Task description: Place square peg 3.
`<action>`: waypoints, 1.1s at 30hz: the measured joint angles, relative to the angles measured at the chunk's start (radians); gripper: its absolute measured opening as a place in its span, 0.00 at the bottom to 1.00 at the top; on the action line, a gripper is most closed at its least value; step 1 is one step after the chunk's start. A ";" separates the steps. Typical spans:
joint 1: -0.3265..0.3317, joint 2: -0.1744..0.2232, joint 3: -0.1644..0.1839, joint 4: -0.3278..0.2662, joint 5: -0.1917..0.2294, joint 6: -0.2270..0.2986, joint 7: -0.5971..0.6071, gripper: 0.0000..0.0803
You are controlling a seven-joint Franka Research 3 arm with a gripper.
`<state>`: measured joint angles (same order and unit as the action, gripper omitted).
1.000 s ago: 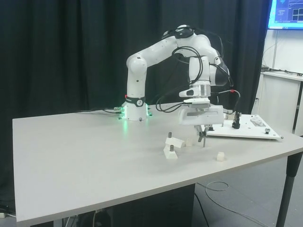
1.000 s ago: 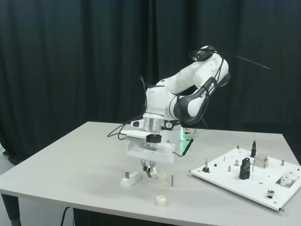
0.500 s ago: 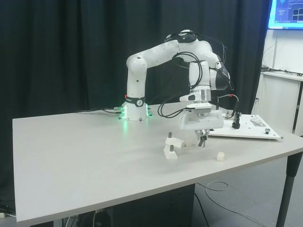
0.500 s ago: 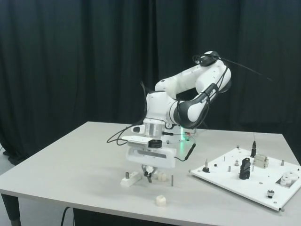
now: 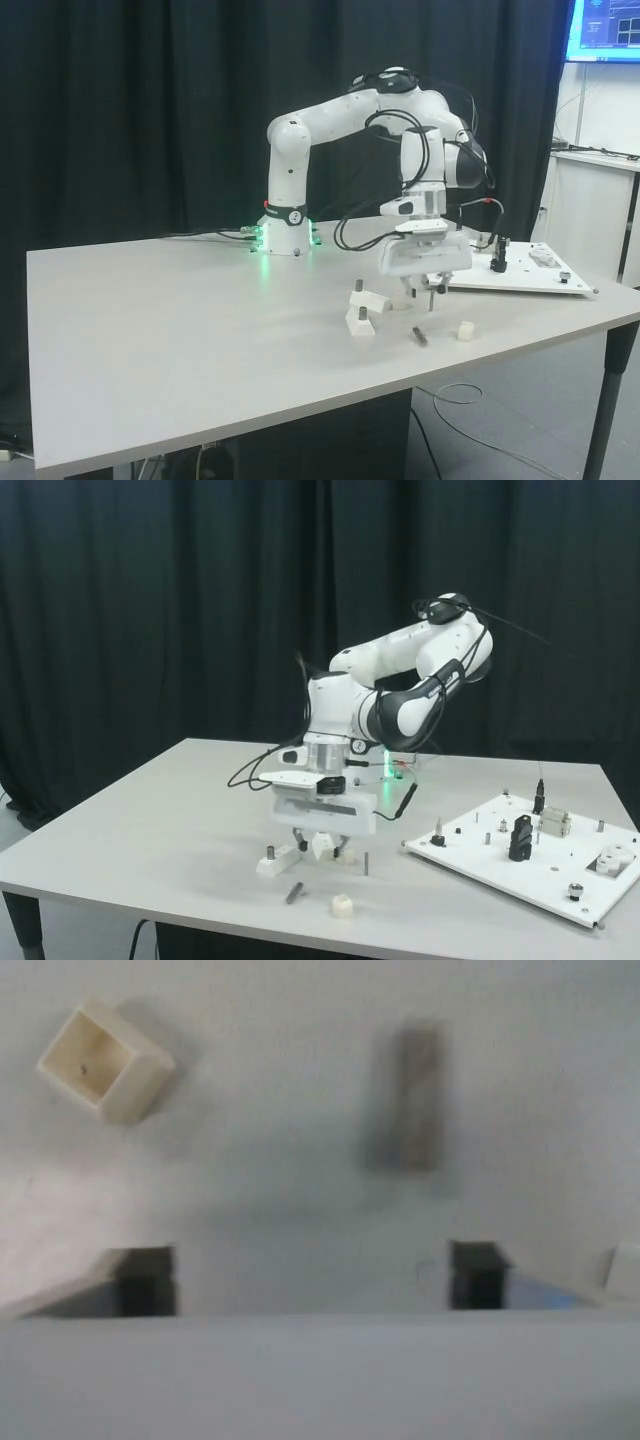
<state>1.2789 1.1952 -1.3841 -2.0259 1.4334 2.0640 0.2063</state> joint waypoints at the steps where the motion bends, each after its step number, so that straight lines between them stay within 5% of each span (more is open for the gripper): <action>1: 0.000 0.002 -0.005 0.001 -0.002 -0.012 0.000 0.46; 2: 0.000 0.004 -0.010 0.002 -0.004 -0.023 0.000 0.82; 7: 0.000 0.012 -0.038 0.008 -0.030 -0.081 -0.003 0.82; 8: 0.000 0.013 -0.045 0.010 -0.038 -0.093 -0.003 0.96; 19: 0.000 0.016 -0.104 0.030 -0.092 -0.210 -0.005 0.99; 33: -0.008 0.017 -0.129 0.034 -0.108 -0.271 0.048 1.00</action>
